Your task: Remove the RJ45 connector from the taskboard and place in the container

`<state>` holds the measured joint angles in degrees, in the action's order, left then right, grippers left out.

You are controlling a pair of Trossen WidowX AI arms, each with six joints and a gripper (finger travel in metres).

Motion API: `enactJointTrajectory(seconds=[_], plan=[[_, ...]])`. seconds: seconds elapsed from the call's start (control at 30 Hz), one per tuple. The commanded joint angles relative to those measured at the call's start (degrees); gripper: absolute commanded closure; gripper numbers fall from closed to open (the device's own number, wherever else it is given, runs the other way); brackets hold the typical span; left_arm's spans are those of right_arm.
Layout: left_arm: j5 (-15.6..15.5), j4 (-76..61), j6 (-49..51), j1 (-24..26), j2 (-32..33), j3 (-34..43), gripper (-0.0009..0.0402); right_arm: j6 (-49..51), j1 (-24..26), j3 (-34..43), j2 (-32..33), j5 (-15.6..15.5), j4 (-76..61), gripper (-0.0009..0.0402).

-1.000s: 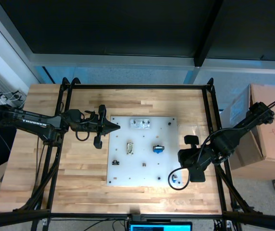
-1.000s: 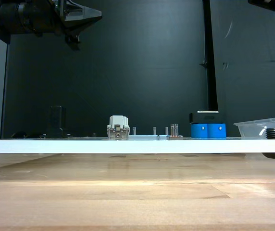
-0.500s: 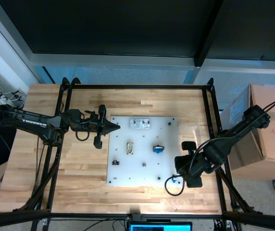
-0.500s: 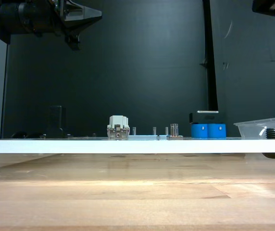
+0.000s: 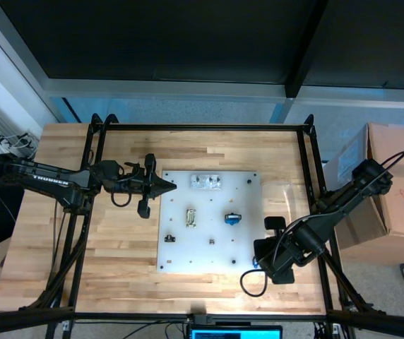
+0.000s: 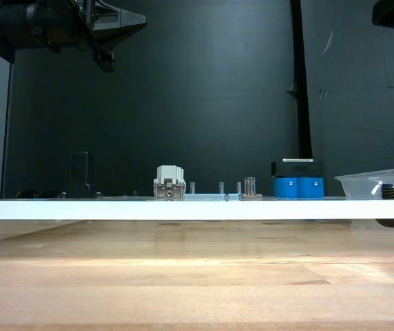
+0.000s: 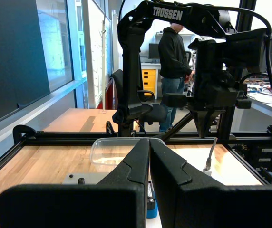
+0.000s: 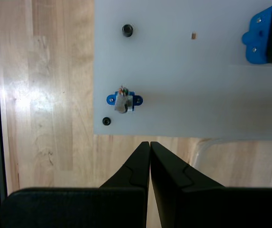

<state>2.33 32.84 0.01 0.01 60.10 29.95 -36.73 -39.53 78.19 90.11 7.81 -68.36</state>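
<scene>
The RJ45 connector (image 8: 121,100), a small grey plug, sits in its blue seat near a corner of the white taskboard (image 8: 188,85); nothing holds it. My right gripper (image 8: 150,143) is shut and empty, hanging above the wood just off the board's edge, apart from the connector. In the high view the right gripper (image 5: 267,256) hovers over the board's near right corner and hides most of the seat. My left gripper (image 5: 170,186) is shut and empty, high over the board's left edge. The clear container (image 7: 121,149) stands right of the board.
A blue mount with a black part (image 5: 232,219), a grey connector block (image 5: 191,217) and small fittings stand on the board. A black metal frame (image 5: 308,162) rings the table. A cardboard box (image 5: 393,191) sits beyond the right edge.
My right arm has swung toward the near edge and leftward, now over the board's near right corner. The connector stays in its seat. The left arm has not moved.
</scene>
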Motion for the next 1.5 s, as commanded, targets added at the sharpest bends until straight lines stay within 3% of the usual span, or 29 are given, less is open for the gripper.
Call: enactJointTrajectory(seconds=[0.03,0.7,1.5], plan=[[0.00,0.02,0.00,-0.02,0.02,0.00,0.0393,-0.15,-0.24,-0.04,1.11,0.09,1.49,0.0393],[0.00,0.02,0.00,0.00,0.02,0.00,0.0393,-1.46,-0.94,-0.04,7.85,-0.42,6.10,0.0393],[0.00,0.00,0.00,0.00,0.02,0.00,0.0393,-1.46,-1.03,-0.07,9.03,-0.42,7.19,0.0393]])
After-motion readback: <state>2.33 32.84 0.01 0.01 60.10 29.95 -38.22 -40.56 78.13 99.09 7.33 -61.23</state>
